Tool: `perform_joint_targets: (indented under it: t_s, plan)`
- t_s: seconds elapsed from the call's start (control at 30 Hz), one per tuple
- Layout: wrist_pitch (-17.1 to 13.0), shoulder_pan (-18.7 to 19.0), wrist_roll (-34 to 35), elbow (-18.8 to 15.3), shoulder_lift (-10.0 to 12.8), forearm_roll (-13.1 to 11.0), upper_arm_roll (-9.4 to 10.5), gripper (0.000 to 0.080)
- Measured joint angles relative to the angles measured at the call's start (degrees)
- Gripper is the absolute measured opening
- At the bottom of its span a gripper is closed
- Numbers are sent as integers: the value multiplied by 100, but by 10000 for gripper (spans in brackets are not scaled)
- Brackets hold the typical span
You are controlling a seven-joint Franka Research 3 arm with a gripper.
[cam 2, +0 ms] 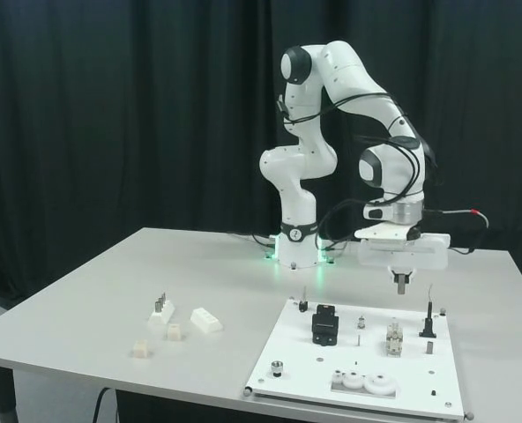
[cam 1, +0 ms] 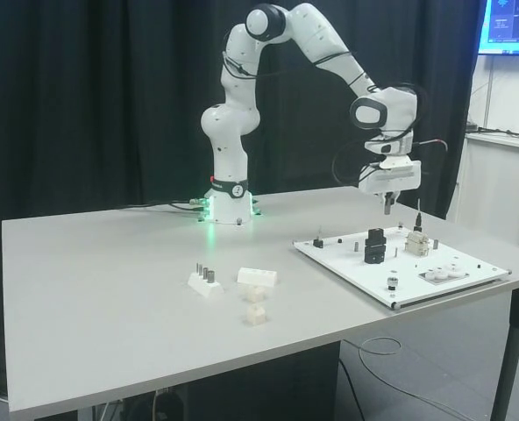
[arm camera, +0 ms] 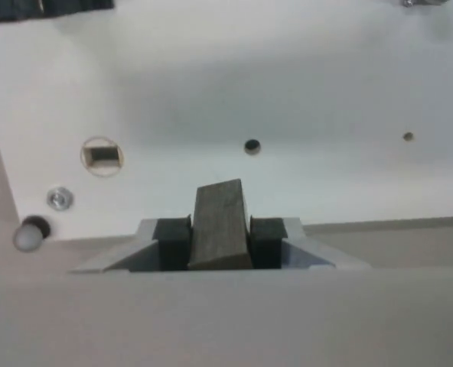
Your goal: Insert square peg 4.
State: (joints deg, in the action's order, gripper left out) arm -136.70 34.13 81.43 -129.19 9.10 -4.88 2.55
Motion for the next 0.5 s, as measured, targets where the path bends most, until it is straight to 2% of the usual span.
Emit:
perform_joint_targets:
  t_s: [0.5]
  plan:
    - [-43,81,246,460,528,-101,16,159]
